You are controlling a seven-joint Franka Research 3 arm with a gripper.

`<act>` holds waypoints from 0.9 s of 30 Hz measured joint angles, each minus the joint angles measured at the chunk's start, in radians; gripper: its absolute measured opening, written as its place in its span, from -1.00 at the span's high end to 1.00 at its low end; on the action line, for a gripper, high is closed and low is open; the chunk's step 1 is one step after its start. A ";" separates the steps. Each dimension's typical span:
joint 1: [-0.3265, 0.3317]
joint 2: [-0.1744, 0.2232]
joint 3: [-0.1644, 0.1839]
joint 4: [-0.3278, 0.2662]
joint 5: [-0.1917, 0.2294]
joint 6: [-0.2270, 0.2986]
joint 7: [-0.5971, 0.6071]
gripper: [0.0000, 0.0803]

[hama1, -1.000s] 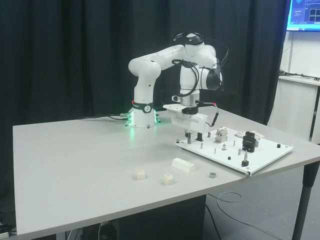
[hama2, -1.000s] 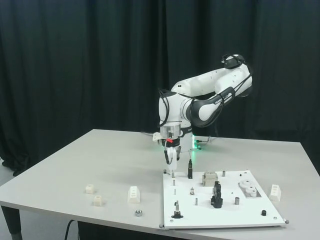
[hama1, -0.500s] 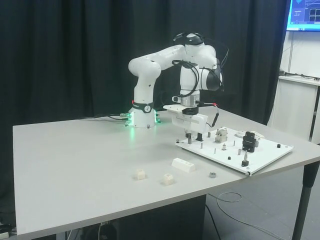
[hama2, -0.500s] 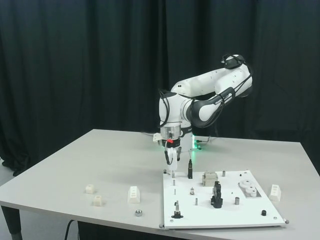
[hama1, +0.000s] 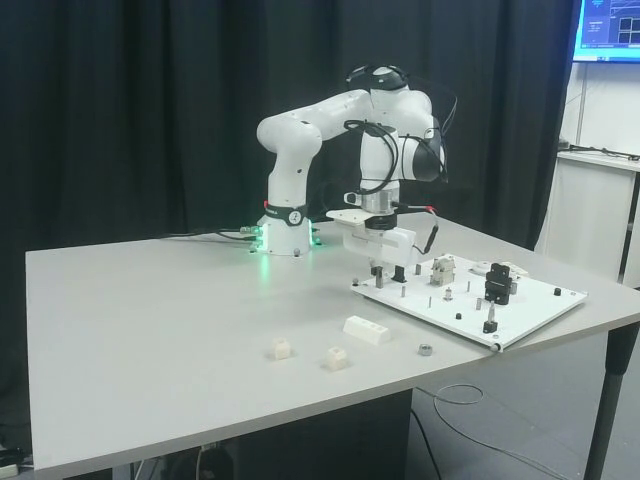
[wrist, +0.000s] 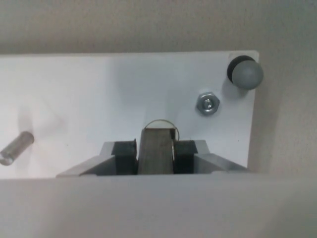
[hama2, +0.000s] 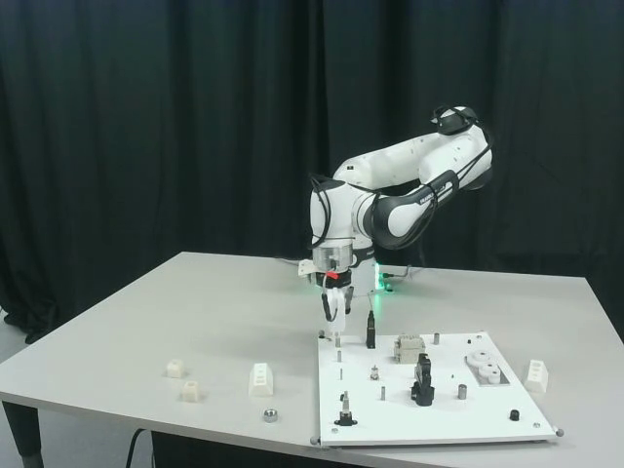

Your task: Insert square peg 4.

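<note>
On the table [hama1: 150, 330] I see, at the left in the second room view, two small white blocks [hama2: 175, 369] [hama2: 191, 392], then a bigger white block [hama2: 260, 378] and a loose nut [hama2: 269, 415] near the board's front corner. These lie apart from each other, off the board [hama2: 487, 414].

The gripper [hama2: 335, 331] is low over the board's far left corner, with the arm [hama2: 400, 185] bent above it. In the wrist view the gripper [wrist: 155, 148] has its two fingers [wrist: 125, 154] pressed against the sides of the peg [wrist: 155, 156], so the jaws are narrow and they hold the grey square peg between them. The peg stands upright, and its lower end meets the board at a small round mark; I cannot tell how deep it is inside. Beside it, toward the corner, there is a hex nut [wrist: 207, 104], and a grey ball foot [wrist: 246, 73] at the board's edge. A short metal pin [wrist: 16, 147] stands well apart on the other side.

Further right on the board stand a black post [hama2: 370, 330], a grey fixture [hama2: 409, 348] and a black clamp [hama2: 423, 378].
</note>
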 joint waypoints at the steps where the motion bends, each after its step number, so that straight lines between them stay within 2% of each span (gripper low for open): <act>1: 0.000 0.000 0.000 0.000 0.000 0.000 -0.005 0.61; 16: 0.003 0.001 0.000 0.000 -0.002 0.000 -0.030 0.61; 27: 0.006 0.004 0.001 -0.001 -0.003 0.005 0.028 0.61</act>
